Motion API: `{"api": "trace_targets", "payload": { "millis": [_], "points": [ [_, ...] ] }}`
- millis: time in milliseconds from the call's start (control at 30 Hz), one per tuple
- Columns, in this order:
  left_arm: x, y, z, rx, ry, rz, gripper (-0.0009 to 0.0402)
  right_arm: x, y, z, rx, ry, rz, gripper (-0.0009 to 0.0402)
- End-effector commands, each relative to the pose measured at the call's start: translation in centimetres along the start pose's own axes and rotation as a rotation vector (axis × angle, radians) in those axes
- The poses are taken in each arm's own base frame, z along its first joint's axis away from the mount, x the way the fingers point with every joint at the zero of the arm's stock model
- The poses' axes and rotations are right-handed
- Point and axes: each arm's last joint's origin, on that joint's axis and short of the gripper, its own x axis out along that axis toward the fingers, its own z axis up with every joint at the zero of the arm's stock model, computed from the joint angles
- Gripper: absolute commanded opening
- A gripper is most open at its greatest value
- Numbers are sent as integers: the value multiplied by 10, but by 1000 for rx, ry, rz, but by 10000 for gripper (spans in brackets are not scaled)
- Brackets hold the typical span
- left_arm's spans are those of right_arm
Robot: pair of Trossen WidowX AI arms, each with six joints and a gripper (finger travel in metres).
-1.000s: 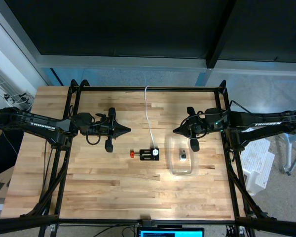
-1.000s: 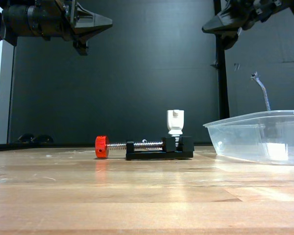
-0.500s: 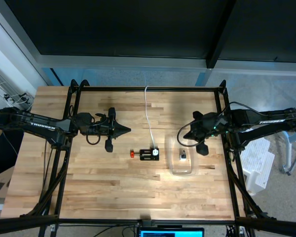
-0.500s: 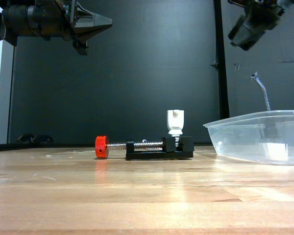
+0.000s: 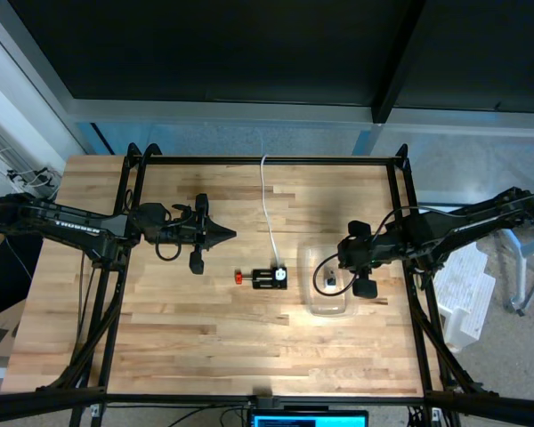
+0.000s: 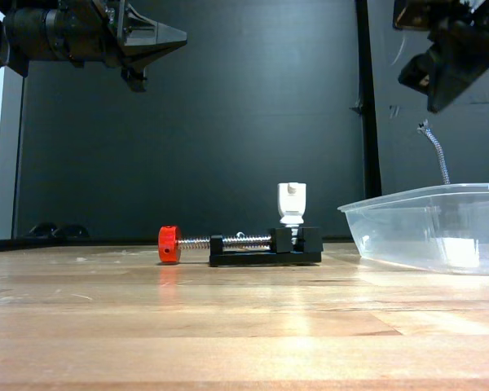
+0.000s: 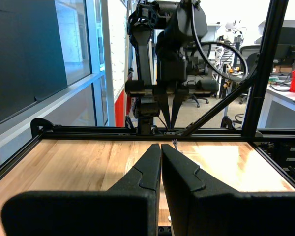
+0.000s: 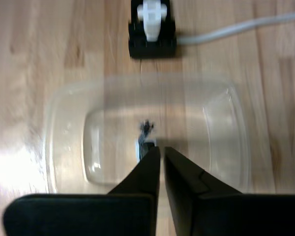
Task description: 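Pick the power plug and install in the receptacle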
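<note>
Currently the right hand [image 8: 161,149] hangs over the clear tray [image 8: 64,98], fingers pressed together, holding nothing. The power plug [image 8: 146,132] lies inside that tray, just ahead of and beneath its tips; its long axis is too blurred to call. The receptacle [image 8: 151,17] sits farther ahead, past the tray's rim, on the counter [image 8: 29,39]. The left hand [image 5: 230,235] is parked well away, fingers together, empty. The right arm is nearer and must open before descending.

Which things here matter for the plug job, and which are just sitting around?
Job: power plug inside the clear tray; receptacle on its black clamp; right gripper, shut, above the tray.
Lying about: left gripper, shut, parked high at the left; white cable; red knob.
</note>
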Motion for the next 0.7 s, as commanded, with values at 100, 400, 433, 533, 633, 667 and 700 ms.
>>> {"api": "trace_targets", "payload": {
  "millis": [100, 400, 433, 533, 633, 667, 700],
  "points": [
    [0, 0, 0, 0, 0, 0, 0, 15, 4, 1, 12, 78, -18, 82],
    [0, 0, 0, 0, 0, 0, 0, 38, 9, 3, 13, 165, -44, 194],
    [0, 0, 0, 0, 0, 0, 0, 41, 10, 3, 12, 174, -47, 201],
    [0, 0, 0, 0, 0, 0, 0, 47, 12, 4, 4, 189, -50, 214],
    [0, 0, 0, 0, 0, 0, 0, 51, 14, 5, 0, 192, -49, 218],
    [0, 0, 0, 0, 0, 0, 0, 54, 15, 4, -1, 194, -49, 218],
    [0, 0, 0, 0, 0, 0, 0, 55, 15, 4, -1, 193, -49, 217]
  ]
}}
